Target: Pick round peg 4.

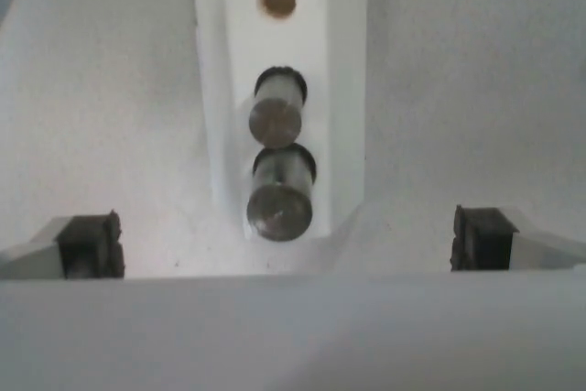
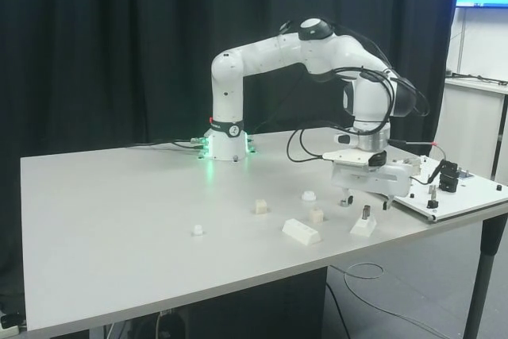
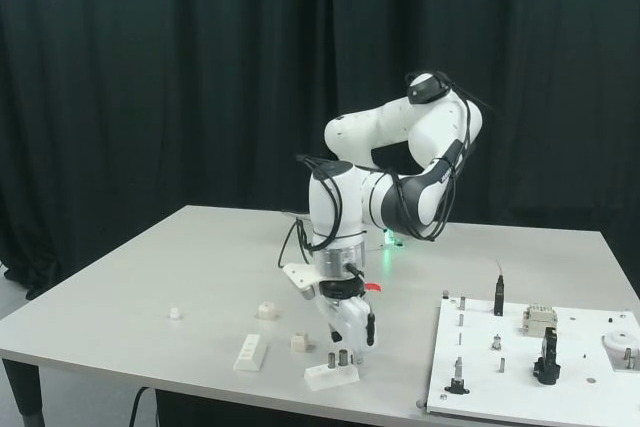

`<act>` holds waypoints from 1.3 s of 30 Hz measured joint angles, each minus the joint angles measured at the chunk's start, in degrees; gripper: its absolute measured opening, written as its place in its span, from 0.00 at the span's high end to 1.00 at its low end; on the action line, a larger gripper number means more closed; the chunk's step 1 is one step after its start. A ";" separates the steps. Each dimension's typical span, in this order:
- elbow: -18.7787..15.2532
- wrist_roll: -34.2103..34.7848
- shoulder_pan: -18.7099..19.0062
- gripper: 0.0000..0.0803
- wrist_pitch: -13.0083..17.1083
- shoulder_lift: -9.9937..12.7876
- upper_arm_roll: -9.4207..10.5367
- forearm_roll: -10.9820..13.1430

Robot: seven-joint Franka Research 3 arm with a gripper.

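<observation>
White arm bends over the table edge, its pincer (image 1: 288, 243) spread apart above two pegs (image 1: 278, 191) in a holder (image 1: 341, 61).

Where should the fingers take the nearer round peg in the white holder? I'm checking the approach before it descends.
Grip the round peg on its curved side, near the top, coming straight down from above. It stands upright in the white holder with a second peg close behind it, so the open fingers should close across the holder's width, not along the row.
</observation>
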 joint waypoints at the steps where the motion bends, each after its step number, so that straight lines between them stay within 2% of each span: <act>1: 0.00 0.00 0.00 0.00 0.12 0.10 0.02 0.10; 14: 0.00 1.99 0.01 0.00 1.89 0.83 0.32 0.63; 15: 0.00 2.25 0.02 0.14 2.07 0.91 0.32 0.63; 20: 0.00 3.11 0.05 0.14 2.80 1.16 0.42 0.63; 21: 0.00 3.40 0.05 0.38 2.84 1.18 0.45 0.63; 27: 0.00 4.15 0.05 0.38 3.04 1.22 0.67 0.63; 28: 0.00 4.16 0.05 0.63 3.08 1.22 0.72 0.63; 32: 0.00 4.16 0.06 0.63 3.19 1.22 0.82 0.65; 33: 0.00 4.16 0.06 0.82 3.20 1.21 0.83 0.65; 39: 0.00 4.34 0.12 0.82 3.20 1.18 0.73 0.65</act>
